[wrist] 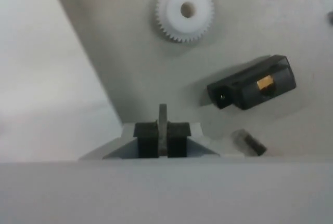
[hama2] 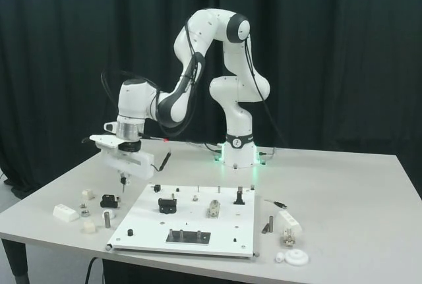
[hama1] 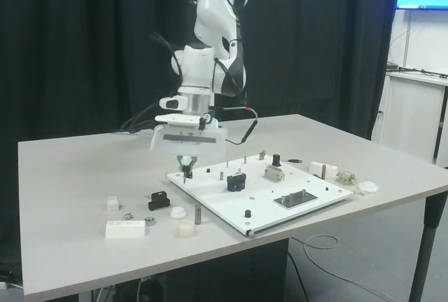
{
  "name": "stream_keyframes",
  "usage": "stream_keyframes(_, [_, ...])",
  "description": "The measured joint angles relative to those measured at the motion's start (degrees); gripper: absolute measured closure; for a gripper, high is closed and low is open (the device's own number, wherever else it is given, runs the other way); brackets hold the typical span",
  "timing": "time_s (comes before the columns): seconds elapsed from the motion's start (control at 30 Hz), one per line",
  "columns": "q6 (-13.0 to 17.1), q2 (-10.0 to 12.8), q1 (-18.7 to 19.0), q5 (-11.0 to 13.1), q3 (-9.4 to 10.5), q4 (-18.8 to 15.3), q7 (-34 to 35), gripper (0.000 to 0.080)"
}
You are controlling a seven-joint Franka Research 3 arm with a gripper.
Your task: Place square peg 1.
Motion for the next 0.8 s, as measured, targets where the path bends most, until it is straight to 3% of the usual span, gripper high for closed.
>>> stream_keyframes(0.23, [1.30,2.82,-0.58,7.28,0.02,0.61,-8.00,0.0772])
stream_keyframes(0.37, [1.32,4.12,-0.76,10.14,0.02,1.41,-10.87,0.0772])
stream_keyframes(0.53, [1.30,5.29,-0.93,11.93,0.02,2.32,-12.70,0.0772])
stream_keyframes(0.8, [1.06,5.99,-1.37,12.36,0.03,3.26,-13.61,0.0772])
